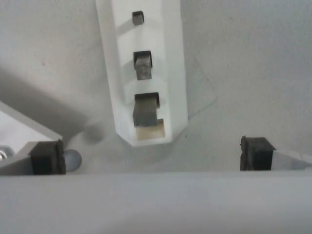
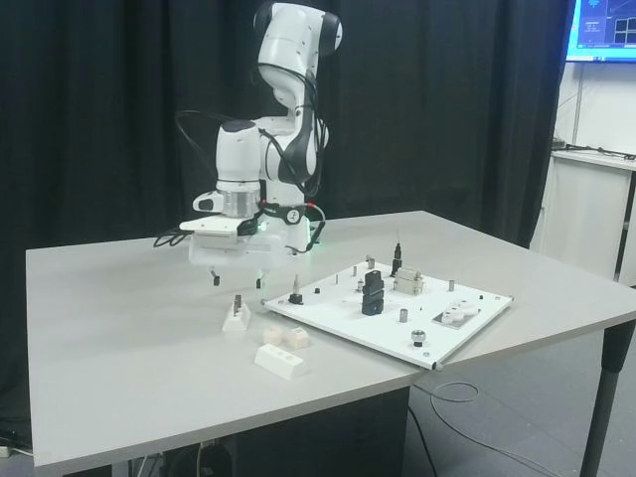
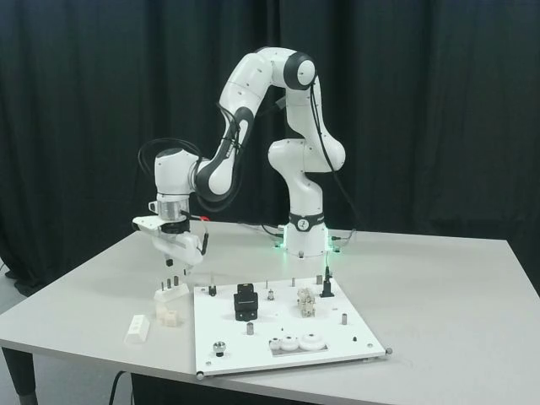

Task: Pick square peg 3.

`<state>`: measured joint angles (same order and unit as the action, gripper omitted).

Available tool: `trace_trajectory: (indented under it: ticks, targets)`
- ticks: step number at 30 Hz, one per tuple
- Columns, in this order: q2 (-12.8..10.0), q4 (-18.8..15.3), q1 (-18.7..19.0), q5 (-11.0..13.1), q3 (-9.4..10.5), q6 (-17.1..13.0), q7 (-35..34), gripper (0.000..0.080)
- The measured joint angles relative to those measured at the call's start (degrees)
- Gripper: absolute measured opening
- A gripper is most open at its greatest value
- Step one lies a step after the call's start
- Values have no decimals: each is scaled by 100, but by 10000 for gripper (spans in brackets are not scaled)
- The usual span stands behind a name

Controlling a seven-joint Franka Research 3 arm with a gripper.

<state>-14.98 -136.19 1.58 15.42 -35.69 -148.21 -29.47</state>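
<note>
The white arm's black-tipped pincer [image 1: 152, 157] hung spread wide above the white plastic peg holder [image 1: 146, 73], likely lining up over its largest dark square peg [image 1: 145, 113] for grasping.

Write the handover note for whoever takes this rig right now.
Gripper: open, holding nothing, hanging above the white peg holder block on the grey table.
Pegs: three dark square pegs stand upright in the holder, small, middle and the largest square peg; the pictures do not show which is number 3.
Done: approach over the holder.
Left: descend, close on peg 3, lift it out.
</note>
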Motion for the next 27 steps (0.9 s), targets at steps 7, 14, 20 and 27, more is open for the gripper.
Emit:
trace_trajectory:
  ticks: [7,14,20,27]
  targets:
    - [0,-85,48,0,0,-144,0,800]
    - [-4,-104,65,0,6,-235,-5,800]
    - [-34,-104,65,6,7,-295,-11,800]
    - [-96,-104,65,29,7,-304,-19,800]
